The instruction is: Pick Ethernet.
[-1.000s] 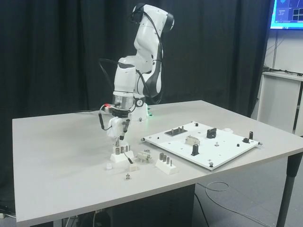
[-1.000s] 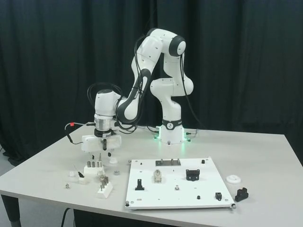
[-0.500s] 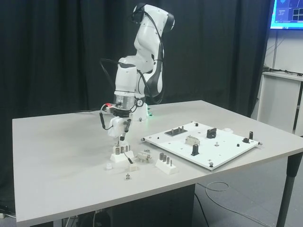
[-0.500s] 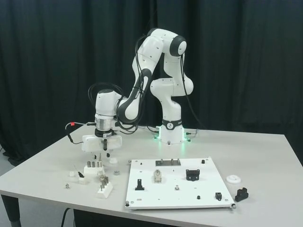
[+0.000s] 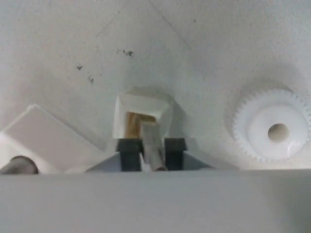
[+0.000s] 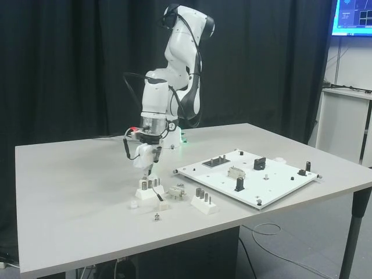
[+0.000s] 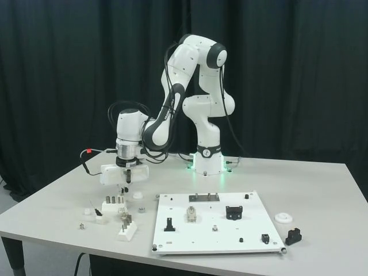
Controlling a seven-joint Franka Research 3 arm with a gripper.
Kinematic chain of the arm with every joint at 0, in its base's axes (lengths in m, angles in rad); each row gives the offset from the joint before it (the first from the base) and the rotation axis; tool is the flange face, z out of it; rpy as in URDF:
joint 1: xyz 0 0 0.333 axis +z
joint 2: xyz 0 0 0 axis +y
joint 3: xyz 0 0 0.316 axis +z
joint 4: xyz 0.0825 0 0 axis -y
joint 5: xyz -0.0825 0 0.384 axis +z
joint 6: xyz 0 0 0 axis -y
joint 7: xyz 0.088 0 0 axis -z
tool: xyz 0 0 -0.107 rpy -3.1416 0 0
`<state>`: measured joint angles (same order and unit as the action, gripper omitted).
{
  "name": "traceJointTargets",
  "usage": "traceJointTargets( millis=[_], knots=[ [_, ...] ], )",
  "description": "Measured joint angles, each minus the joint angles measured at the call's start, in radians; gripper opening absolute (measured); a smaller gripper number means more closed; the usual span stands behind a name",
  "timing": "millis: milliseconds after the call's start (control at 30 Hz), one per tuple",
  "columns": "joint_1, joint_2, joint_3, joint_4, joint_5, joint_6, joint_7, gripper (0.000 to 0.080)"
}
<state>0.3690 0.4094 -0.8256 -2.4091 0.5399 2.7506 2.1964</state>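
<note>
Ethernet plug between the fingers.

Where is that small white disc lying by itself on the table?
Start from the big white board on the grey table. Just off the board's side farthest from the gripper, the white disc lies on bare tabletop. Its only close neighbour is a black block, angular where the disc is flat and round.

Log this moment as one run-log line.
gripper: shut on grey piece | beneath: white block | nearby: white gear
</note>
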Motion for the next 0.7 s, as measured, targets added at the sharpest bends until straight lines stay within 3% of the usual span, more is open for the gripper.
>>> traceJointTargets(
  millis=[267,300,433,700],
  knots=[
    [0.007,0.000,-0.010,-0.002,0.000,0.006,0.000,0.0139],
    [0.007,0.000,-0.012,-0.002,0.000,0.006,0.000,0.0073],
    [0.012,0.000,-0.021,-0.002,0.000,0.007,0.000,0.0073],
    [0.046,-0.003,-0.060,0.005,-0.001,0.008,-0.007,0.0073]
  ],
)
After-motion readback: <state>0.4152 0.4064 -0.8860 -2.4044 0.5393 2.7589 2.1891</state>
